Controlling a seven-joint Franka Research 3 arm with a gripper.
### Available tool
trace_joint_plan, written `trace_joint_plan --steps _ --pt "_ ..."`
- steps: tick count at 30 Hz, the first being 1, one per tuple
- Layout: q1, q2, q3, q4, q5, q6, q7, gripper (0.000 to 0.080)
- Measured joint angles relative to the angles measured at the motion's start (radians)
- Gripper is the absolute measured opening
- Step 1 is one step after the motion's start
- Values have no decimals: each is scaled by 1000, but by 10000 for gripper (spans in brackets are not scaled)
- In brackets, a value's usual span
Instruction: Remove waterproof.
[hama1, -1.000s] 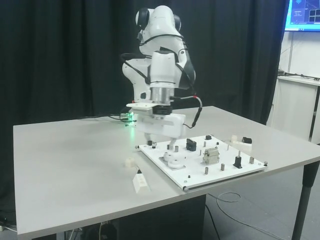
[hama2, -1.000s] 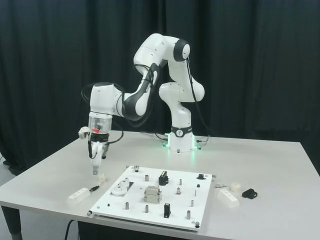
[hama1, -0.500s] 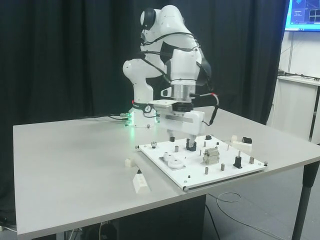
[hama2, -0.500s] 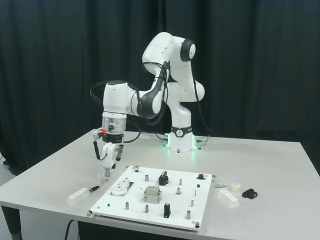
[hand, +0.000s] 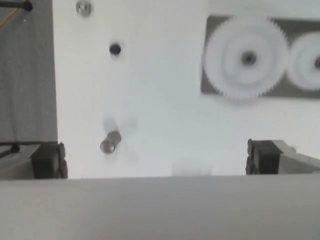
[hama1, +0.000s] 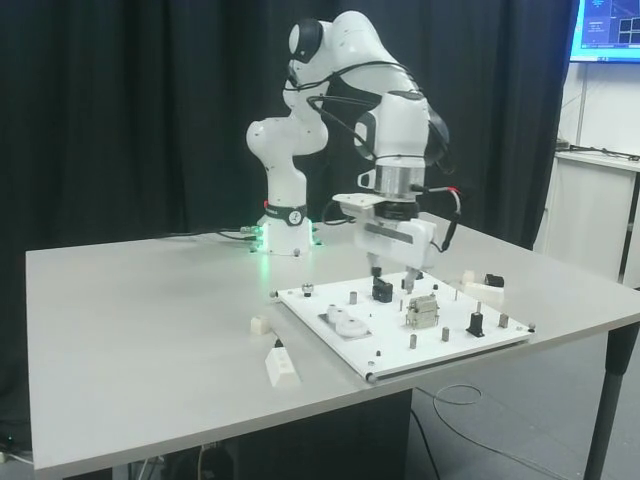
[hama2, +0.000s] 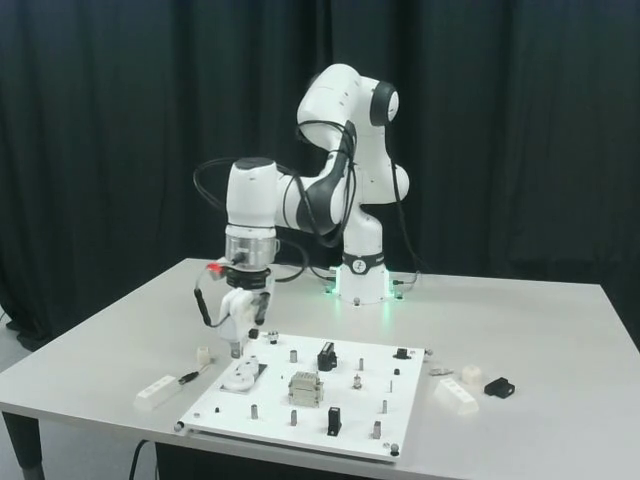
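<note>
Which fitting on the white board (hama1: 400, 335) is the waterproof part cannot be told with certainty; all the fittings are seated on the board, and none is held. Among them, a black connector (hama1: 382, 291) is seen standing near the board's middle, with a grey block (hama1: 422, 312) just beside it and a pair of white gears (hama1: 348, 320) toward the board's edge farthest from the grey block. The gripper (hama1: 390, 266) is hung above the board, apart from its surface, on the side where the gears lie. In the wrist view the fingers (hand: 47, 160) are shown spread wide, with nothing between them, and below them the larger gear (hand: 245, 57), a small metal peg (hand: 110, 142) and a black stud (hand: 114, 49) are seen on the board. Off the board, on the grey desk (hama1: 150, 330), a small white block (hama1: 259, 324) and a longer white block (hama1: 281, 364) with a black tip are laid near the gear side, while a white piece (hama1: 468, 277) and a black piece (hama1: 493, 281) are laid beyond the opposite side. A green light (hama1: 262, 236) is lit at the arm's base, behind the board.
</note>
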Motion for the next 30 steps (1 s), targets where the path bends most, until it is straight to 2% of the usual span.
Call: trace_joint_plan --steps 5,10,20,30 --pt "18 24 0 40 22 -44 47 800" --pt "29 49 0 80 65 -91 65 800" --pt "41 81 0 134 130 -148 87 800" --pt "78 87 -1 139 133 -175 94 800"
